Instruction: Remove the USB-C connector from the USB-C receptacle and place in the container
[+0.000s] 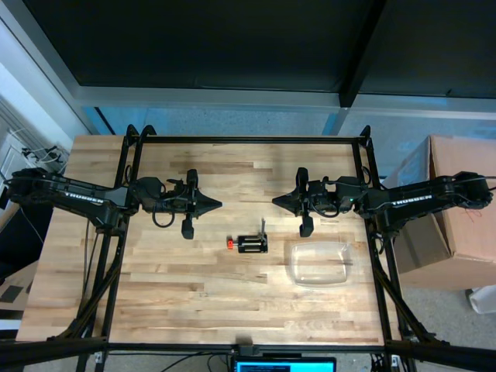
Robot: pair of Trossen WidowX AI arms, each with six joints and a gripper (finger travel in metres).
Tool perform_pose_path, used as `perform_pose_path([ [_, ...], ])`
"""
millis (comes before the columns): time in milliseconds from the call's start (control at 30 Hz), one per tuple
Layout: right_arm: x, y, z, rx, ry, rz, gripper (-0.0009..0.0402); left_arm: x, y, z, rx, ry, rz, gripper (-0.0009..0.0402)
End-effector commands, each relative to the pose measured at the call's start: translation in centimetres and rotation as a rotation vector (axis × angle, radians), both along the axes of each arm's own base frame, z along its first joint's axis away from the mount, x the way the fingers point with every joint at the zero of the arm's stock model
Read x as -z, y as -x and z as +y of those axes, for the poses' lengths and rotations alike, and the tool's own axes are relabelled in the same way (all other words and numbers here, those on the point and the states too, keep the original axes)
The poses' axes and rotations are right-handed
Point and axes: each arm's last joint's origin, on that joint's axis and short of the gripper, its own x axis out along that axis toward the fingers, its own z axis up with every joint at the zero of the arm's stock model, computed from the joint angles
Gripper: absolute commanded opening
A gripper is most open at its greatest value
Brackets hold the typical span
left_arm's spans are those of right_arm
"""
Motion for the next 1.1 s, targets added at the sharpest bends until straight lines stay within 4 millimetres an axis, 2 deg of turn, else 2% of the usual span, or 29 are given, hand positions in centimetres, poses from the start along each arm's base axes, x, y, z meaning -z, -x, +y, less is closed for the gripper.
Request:
perform_pose_path([
  [33, 0.0, 0.0, 0.2, -0.008, -0.001, -0.002, 0.0000, 0.0, 0.0, 0.0, 0.000, 0.000, -0.001, 0.0000],
  [367, 0.0, 0.0, 0.2, -0.008, -0.004, 0.001, 0.0000, 0.0, 0.0, 0.0, 0.000, 0.000, -0.001, 0.0000],
  [500, 0.2, -0.1, 0.2, -0.012, -0.060, 0.043, 0.0000, 0.0, 0.0, 0.0, 0.000, 0.000, 0.000, 0.0000],
  [933, -2.7, -2.1, 2.7, -0.098, 0.030, 0.680, 0.0000, 0.0, 0.0, 0.0, 0.000, 0.000, 0.000, 0.0000],
  [1100, -3.6, -2.9, 3.4, -0.116, 0.055, 0.867, 0.0002, 0.0, 0.0, 0.0, 0.000, 0.000, 0.000, 0.0000],
])
